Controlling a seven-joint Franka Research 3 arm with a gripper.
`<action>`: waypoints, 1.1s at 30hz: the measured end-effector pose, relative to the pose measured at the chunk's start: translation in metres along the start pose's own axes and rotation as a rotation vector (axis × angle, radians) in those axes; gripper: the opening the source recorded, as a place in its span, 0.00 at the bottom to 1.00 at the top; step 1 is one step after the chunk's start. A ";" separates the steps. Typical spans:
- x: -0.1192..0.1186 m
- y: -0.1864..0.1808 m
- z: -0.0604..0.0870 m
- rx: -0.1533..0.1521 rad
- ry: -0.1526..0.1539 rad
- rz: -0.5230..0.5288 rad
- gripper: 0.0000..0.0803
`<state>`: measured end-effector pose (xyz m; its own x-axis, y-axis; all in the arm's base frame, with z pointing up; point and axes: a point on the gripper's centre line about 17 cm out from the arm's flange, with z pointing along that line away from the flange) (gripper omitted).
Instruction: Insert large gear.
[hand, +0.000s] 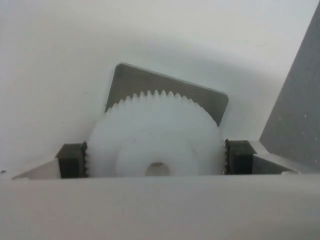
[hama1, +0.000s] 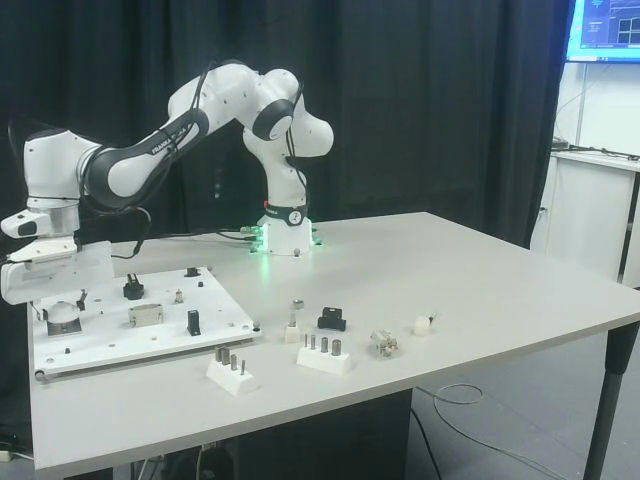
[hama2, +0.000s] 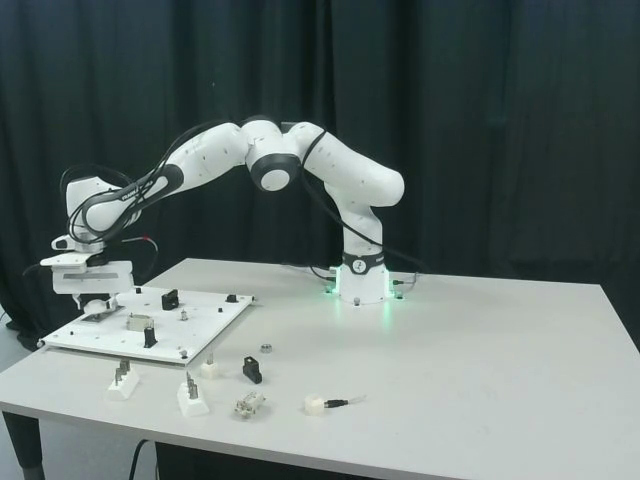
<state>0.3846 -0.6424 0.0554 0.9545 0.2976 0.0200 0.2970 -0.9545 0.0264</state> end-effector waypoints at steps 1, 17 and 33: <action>0.000 0.000 0.001 0.000 -0.001 0.001 0.74; -0.004 -0.001 0.001 -0.005 -0.002 0.000 0.74; -0.011 -0.004 0.001 -0.011 0.003 0.005 0.74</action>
<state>0.3732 -0.6420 0.0537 0.9558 0.2933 0.0226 0.2923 -0.9556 0.0375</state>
